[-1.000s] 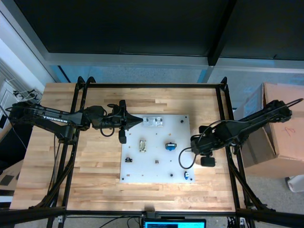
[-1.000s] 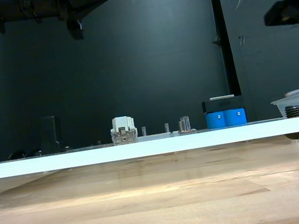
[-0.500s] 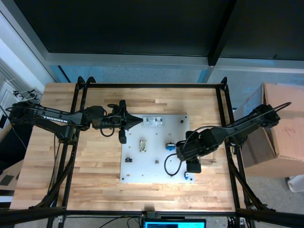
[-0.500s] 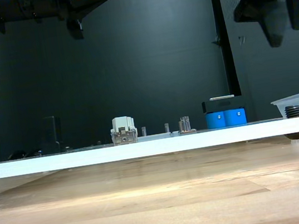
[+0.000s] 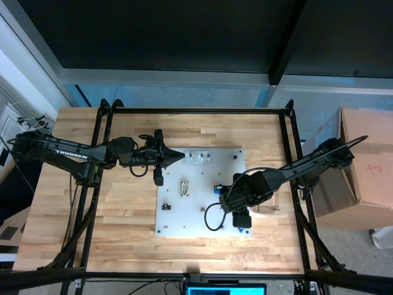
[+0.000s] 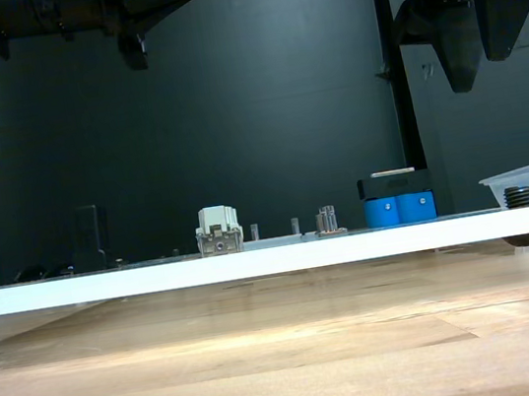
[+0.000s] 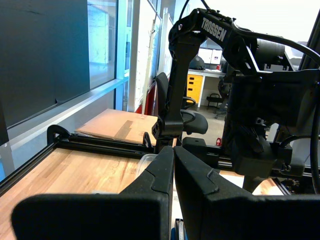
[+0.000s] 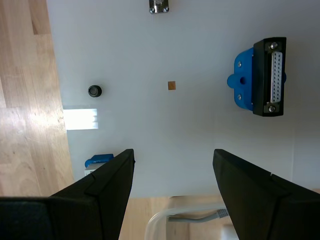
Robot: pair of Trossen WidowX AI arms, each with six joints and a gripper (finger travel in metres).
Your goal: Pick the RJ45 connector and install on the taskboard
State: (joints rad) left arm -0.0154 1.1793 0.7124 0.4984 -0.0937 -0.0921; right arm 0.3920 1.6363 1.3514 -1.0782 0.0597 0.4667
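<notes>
The white taskboard (image 5: 184, 215) lies mid-table. My right gripper (image 8: 172, 152) hangs open over its near right part, nothing between its fingers (image 6: 455, 40). Below it the board (image 8: 150, 120) carries a blue and black D-sub socket (image 8: 260, 77) and a small blue socket (image 8: 97, 161) at the edge. A grey cable with a clear plug (image 8: 200, 216), apparently the RJ45 connector, lies free in a clear tray (image 8: 160, 220) just off the board. My left gripper (image 7: 173, 150) is shut and empty, held high over the board's far left edge (image 5: 175, 157).
The clear tray (image 5: 268, 208) sits right of the board on the wooden table (image 5: 104, 221). A white connector (image 6: 218, 233), small posts and the blue block (image 6: 398, 206) stand up from the board. A black frame rims the table; a cardboard box (image 5: 362, 166) stands at the right.
My right arm has swung left, from beside the board's right edge to over its near right part. The left arm has not moved.
</notes>
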